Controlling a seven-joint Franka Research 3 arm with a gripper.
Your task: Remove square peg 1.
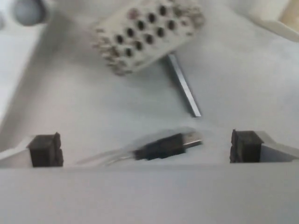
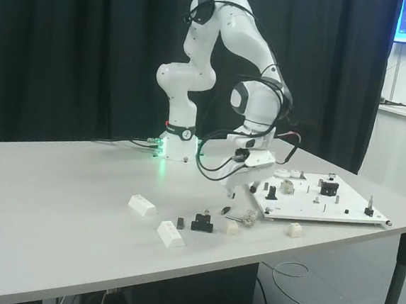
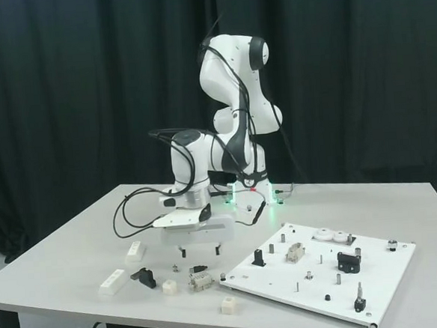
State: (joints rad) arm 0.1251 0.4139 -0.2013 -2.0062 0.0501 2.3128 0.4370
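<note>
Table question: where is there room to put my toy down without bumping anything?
The grey table is bare across the wide stretch between the arm's base and the far edge away from the white board. It is crowded in front of the gripper, where small white blocks, a black bracket and a connector sit close together.

Table (image 2: 57, 196): matt grey, smooth. Robot arm (image 2: 219, 47): glossy white plastic shell. Claw (image 1: 145, 148) fingertips (image 1: 45, 149): black, rough-looking pads. Multi-hole connector block (image 1: 147, 32): white plastic, edges rough and frayed. Square peg (image 1: 183, 85): shiny grey metal bar. USB plug (image 1: 170, 144): black plastic body, metal tip. Board (image 3: 324, 273): smooth white. Backdrop curtain (image 3: 63, 92): black cloth.
</note>
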